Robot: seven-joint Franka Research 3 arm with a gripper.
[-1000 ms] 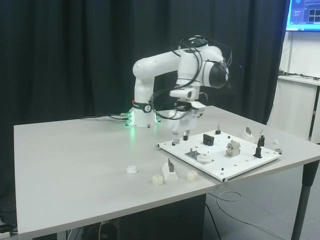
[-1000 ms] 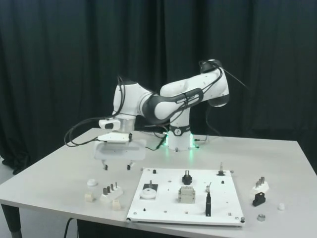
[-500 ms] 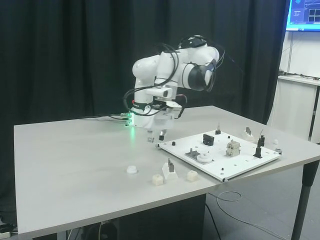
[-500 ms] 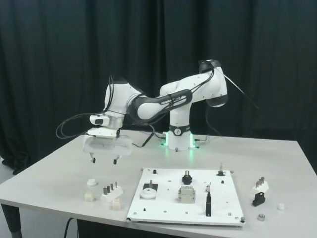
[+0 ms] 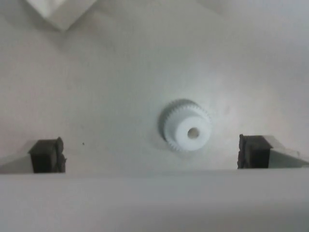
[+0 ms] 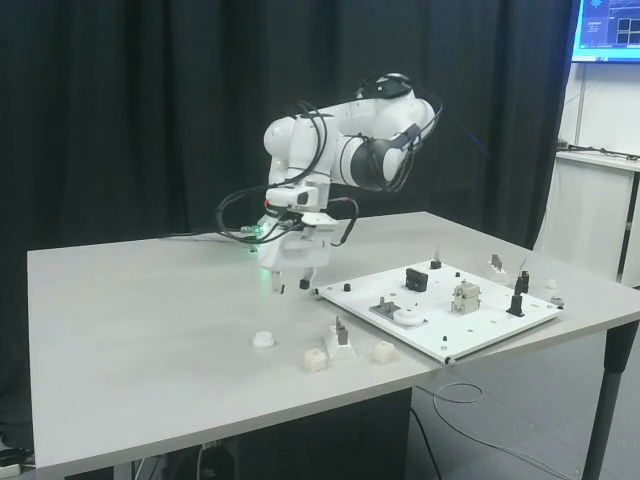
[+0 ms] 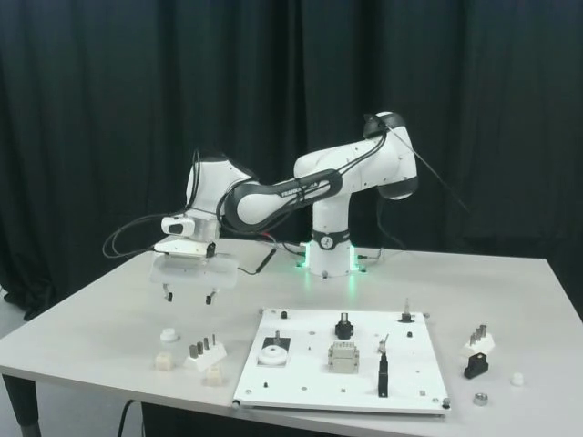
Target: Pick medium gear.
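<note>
The medium gear is a small white toothed wheel with a centre hole, lying flat on the grey table. It sits left of the white board, gear, gear. My gripper hangs above it, open, and nothing is held. In the wrist view the gear lies between the two black fingertips, nearer to one of them. In the room views the gripper is well above the table, a little behind the gear.
A white assembly board carries a large white gear, pegs and black parts. Near the front edge stand a pin holder and two small white blocks. A white corner shows in the wrist view.
The arm has swung away from the board toward the side where the gear lies. The gripper now hangs over the gear, still open and with nothing in it.
</note>
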